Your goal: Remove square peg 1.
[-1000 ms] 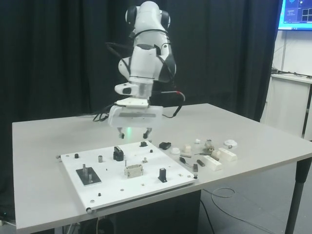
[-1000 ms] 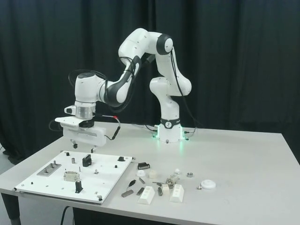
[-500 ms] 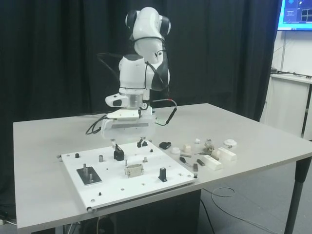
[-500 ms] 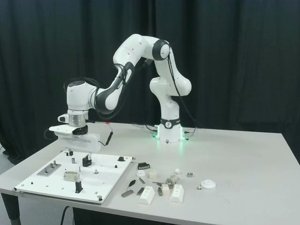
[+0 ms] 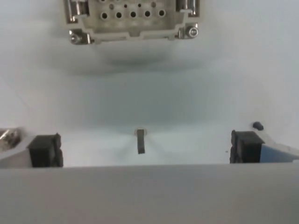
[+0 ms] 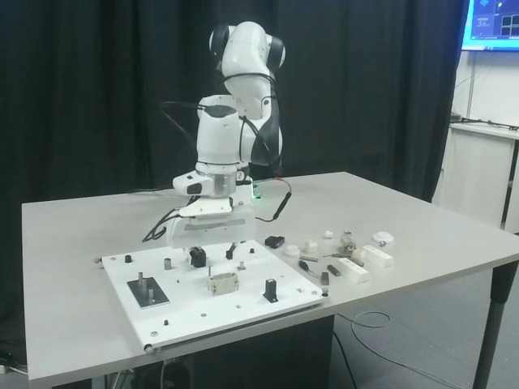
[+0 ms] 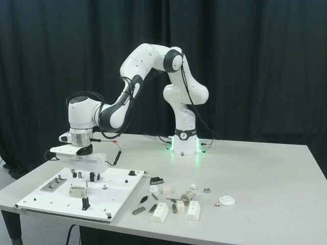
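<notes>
I read no writing anywhere; jaws apart, straddling the thin square peg (image 5: pixel 140 141) upright on the white board (image 6: pixel 195 312), multi-pin connector (image 5: pixel 132 19) beyond, loose parts (image 7: pixel 176 204) strewn across the bench (image 7: pixel 265 194).

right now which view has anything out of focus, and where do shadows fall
Wrist view: the grey band across the near edge is blurred; a soft shadow lies on the white board below the grey multi-pin connector. Both room views: evenly lit, with green light at the arm's base.
</notes>
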